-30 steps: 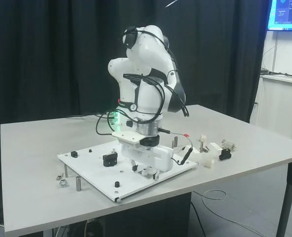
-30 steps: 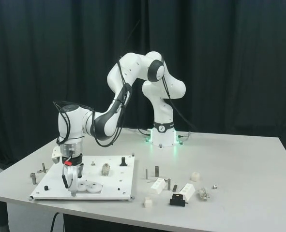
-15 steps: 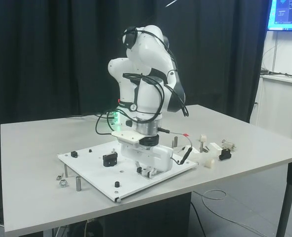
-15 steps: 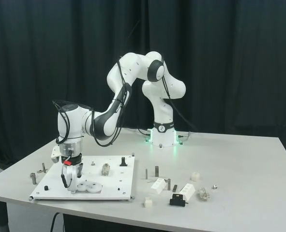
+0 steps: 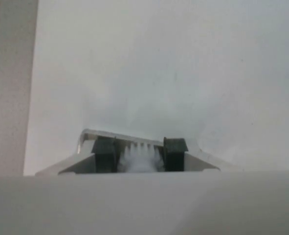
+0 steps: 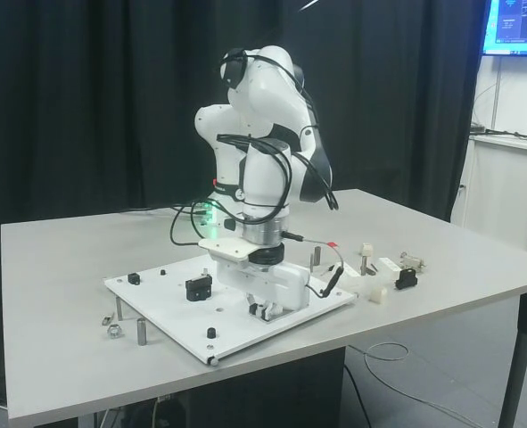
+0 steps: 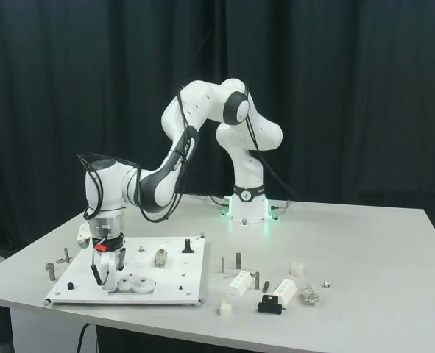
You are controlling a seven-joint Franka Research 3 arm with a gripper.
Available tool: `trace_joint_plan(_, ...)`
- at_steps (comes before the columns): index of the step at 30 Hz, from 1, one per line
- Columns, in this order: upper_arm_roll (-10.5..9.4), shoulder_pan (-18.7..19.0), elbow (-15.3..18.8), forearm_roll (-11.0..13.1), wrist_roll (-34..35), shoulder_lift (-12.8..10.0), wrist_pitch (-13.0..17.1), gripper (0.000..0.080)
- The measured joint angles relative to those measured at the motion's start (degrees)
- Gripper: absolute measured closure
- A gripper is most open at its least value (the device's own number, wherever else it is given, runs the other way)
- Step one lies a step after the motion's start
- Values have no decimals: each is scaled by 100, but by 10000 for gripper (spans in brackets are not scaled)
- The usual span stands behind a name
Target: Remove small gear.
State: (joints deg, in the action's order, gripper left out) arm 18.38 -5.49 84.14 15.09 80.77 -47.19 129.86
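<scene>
Pincer [image 5: 140,155] clamping toothed white small gear [image 5: 140,157]

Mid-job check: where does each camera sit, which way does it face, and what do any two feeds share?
Wrist view: on the wrist, facing down at the white board; the tool shut on the small gear.
First room view: off a table corner, facing the arm; tool nearest.
Second room view: across the table's long side, facing the arm's base; tool far from it.
Both room views share the board, the arm and the loose parts.
</scene>
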Motion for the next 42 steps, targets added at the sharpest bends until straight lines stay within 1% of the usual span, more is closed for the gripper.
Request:
trace_joint_plan(7, 1, -8, -2, 51, -57, -2, -2, 601)
trace_joint_plan(18, 1, -9, -10, 60, -71, -4, -3, 601)
trace_joint_plan(24, 1, -10, -19, 60, -226, -5, -19, 603)
trace_joint_plan(30, 1, -11, -30, 60, -539, -6, -38, 603)
trace_joint_plan(33, 1, -11, -31, 60, -555, -6, -41, 603)
trace_joint_plan(37, 2, -14, -31, 77, -423, -7, -41, 603)
trace_joint_plan(42, 5, -17, -32, 93, 85, -7, -41, 603)
